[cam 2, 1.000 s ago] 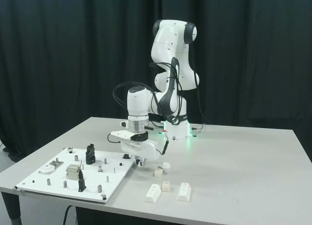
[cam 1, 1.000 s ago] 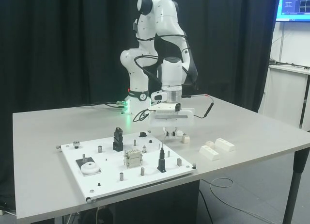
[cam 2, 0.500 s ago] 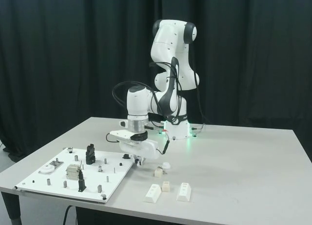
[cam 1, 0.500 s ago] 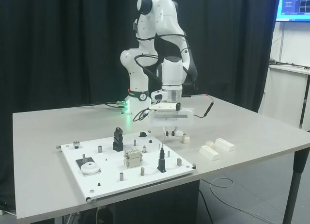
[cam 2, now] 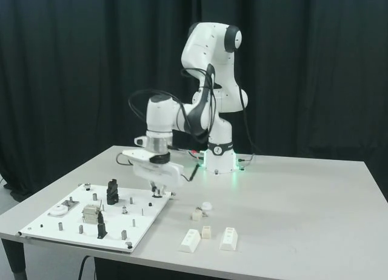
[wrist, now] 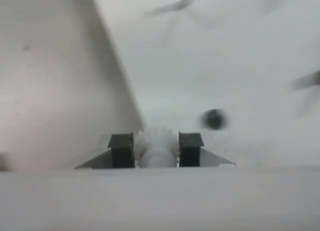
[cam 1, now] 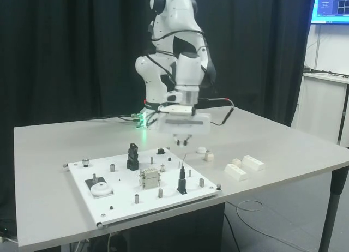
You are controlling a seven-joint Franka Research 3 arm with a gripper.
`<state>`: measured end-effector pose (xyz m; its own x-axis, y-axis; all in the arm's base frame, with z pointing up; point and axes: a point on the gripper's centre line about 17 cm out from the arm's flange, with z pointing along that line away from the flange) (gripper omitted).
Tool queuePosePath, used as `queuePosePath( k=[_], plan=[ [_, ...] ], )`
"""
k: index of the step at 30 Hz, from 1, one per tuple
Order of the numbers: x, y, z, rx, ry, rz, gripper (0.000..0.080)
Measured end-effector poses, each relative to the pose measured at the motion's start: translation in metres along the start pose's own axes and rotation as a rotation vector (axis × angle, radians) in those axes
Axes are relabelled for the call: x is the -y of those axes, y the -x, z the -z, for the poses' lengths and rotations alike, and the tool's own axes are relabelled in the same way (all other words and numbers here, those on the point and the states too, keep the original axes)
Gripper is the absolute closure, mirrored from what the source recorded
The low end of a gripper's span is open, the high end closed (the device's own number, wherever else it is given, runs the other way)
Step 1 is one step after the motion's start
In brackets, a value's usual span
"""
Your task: Insert small gear.
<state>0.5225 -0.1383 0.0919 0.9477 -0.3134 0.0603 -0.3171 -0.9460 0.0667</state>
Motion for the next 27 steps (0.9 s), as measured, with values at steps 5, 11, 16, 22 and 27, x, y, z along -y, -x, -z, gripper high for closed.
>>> queuePosePath(
  k=[5,11,16,22,27],
  plan=[
    [-0.034,-0.006,0.025,0.015,0.019,0.047,0.0614],
    [-0.077,-0.01,0.056,0.034,0.024,0.096,0.0614],
    [-0.109,-0.013,0.078,0.044,0.026,0.128,0.0614],
    [-0.142,-0.018,0.097,0.043,0.03,0.152,0.0614],
    [-0.169,-0.024,0.107,0.029,0.039,0.171,0.0614]
  ],
)
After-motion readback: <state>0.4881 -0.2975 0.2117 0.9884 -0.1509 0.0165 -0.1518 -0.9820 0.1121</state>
